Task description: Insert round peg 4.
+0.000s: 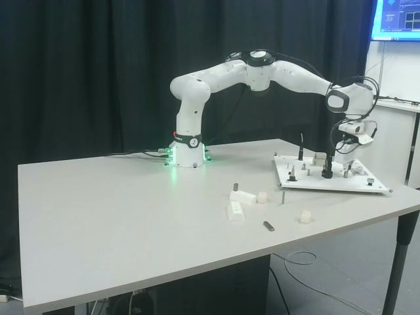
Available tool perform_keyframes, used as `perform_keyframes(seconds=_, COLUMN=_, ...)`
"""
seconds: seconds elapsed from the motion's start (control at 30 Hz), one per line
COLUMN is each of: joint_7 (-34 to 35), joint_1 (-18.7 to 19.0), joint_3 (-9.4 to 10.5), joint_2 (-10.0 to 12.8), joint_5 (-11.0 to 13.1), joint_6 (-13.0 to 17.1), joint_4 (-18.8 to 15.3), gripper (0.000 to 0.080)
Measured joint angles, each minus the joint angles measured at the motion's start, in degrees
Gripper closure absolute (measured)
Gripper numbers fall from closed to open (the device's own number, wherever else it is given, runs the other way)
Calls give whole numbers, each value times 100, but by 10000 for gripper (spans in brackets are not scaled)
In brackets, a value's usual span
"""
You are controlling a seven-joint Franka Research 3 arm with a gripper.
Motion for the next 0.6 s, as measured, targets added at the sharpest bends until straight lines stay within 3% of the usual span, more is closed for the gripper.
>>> perform_keyframes(seconds=0.4, joint_7=10, joint_1=2, joint_3=0, joint_2=-7, joint_5=17, joint_6=4, joint_4=0, gripper=658)
perform_keyframes(seconds=0.6, joint_7=14, joint_1=42, joint_3=18, joint_2=-23, joint_5=152, joint_6=16, joint_4=3, gripper=658)
